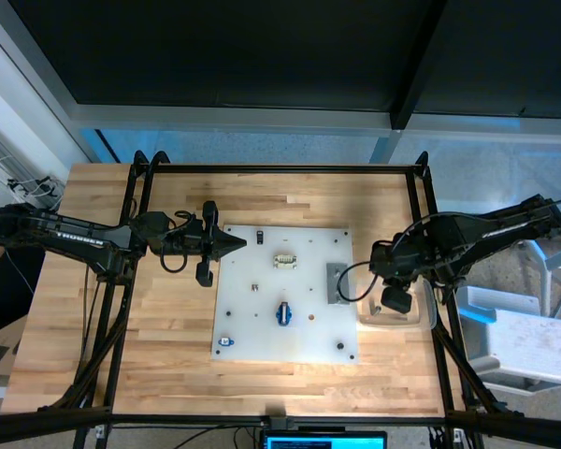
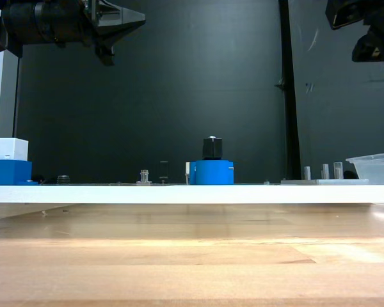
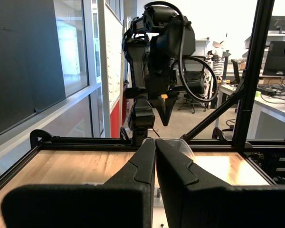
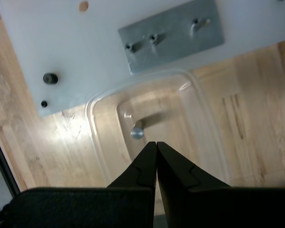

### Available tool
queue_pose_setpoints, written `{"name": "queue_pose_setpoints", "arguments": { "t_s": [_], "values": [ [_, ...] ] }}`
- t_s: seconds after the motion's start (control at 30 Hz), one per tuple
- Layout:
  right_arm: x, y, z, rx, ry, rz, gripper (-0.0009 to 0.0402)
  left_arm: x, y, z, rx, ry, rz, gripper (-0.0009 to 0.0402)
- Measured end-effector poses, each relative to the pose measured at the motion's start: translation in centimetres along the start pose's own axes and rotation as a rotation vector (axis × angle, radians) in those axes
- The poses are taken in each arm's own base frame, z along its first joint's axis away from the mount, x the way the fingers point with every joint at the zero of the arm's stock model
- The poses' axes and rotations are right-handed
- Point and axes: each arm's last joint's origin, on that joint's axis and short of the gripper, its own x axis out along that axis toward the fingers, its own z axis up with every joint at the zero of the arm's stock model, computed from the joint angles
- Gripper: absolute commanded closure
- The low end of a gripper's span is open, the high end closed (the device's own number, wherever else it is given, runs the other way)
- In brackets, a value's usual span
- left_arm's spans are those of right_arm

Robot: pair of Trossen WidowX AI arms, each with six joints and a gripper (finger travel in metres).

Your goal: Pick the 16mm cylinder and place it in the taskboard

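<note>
right gripper [image 4: 156,142] hangs over the tray [image 4: 90,118] at the board's [image 1: 262,323] right edge, fingers pressed together, empty. the cylinder [image 4: 137,131] lies in the tray nearly under its tips. step: pick approach. next it likely must spread, descend and straddle the cylinder. left gripper [image 1: 236,241] hovers closed at the board's far left.

The board [image 1: 262,318] is lying mid-bench [image 1: 93,309], the tray [image 1: 432,316] sitting just beside its right edge. The peg [image 4: 137,132] is lying inside the tray. The right hand [image 4: 156,144] is hanging above the tray, while the left hand [image 1: 241,241] is hovering over the board's far left corner.
</note>
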Motion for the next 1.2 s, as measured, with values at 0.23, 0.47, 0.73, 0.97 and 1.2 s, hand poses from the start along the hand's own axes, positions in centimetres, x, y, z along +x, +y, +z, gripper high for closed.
{"name": "queue_pose_setpoints", "arguments": {
  "t_s": [0.23, 0.47, 0.73, 0.97, 1.2],
  "values": [
    [0.9, 1.6, -0.5, -0.055, 0.051, -0.022, 0.0393, 0.0, 0.0, 0.0, 0.0, 0.001, 0.0, 0.0393],
    [2.2, 2.8, -0.5, -0.107, 0.074, -0.084, 0.0379, 0.0, 0.0, 0.0, 0.0, 0.001, 0.0, 0.0393],
    [3.1, 3.0, -0.6, -0.119, 0.082, -0.101, 0.0323, 0.0, 0.0, 0.0, 0.0, 0.001, 0.0, 0.0393],
    [4.3, 3.0, -0.9, -0.134, 0.084, -0.101, 0.0253, 0.0, 0.0, 0.0, 0.0, 0.0, 0.0, 0.0393],
    [5.4, 2.8, -1.2, -0.138, 0.091, -0.11, 0.0191, 0.0, 0.0, 0.0, 0.0, 0.0, 0.0, 0.0393]
  ]
}}
